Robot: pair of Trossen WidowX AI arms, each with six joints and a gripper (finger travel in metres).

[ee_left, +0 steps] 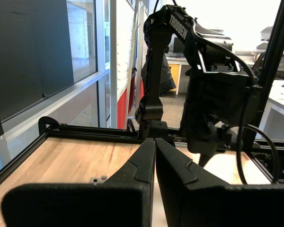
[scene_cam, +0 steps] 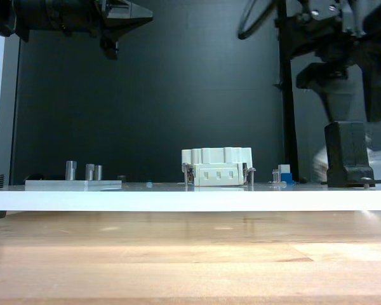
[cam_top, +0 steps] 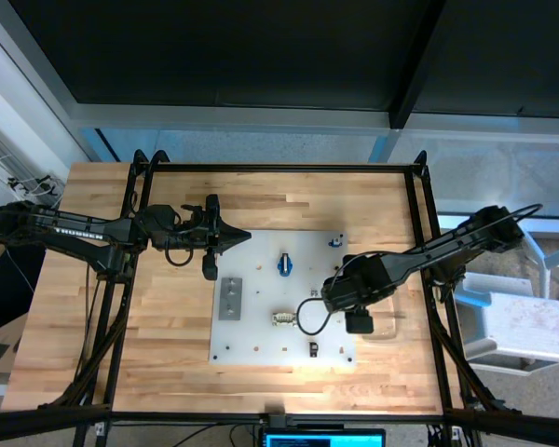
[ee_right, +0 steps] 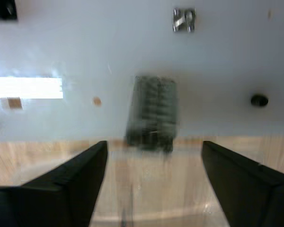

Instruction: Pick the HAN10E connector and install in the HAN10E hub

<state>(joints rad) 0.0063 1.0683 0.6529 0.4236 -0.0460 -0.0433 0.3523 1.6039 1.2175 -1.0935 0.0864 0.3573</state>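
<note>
The HAN10E hub (cam_top: 282,319) is a metal-framed socket with a beige insert, sitting on the white board (cam_top: 252,349) near its front middle; the low view shows the hub (scene_cam: 217,168) upright. A dull grey ribbed block, blurred, which I take for the HAN10E connector (ee_right: 151,113), rests at the board's right edge. My right gripper (ee_right: 154,146) hovers over it, open, with its fingers (ee_right: 80,170) wide apart and touching nothing. In the high view the right gripper (cam_top: 354,321) is right of the hub. My left gripper (cam_top: 245,237) is shut and empty, high above the board's back left.
A grey block with pegs (cam_top: 231,298) lies left of the hub. A blue part (cam_top: 284,264) stands behind it, and a tiny black part (cam_top: 312,348) sits near the board's front edge. A black frame rail (cam_top: 419,242) runs along the table's right side.
</note>
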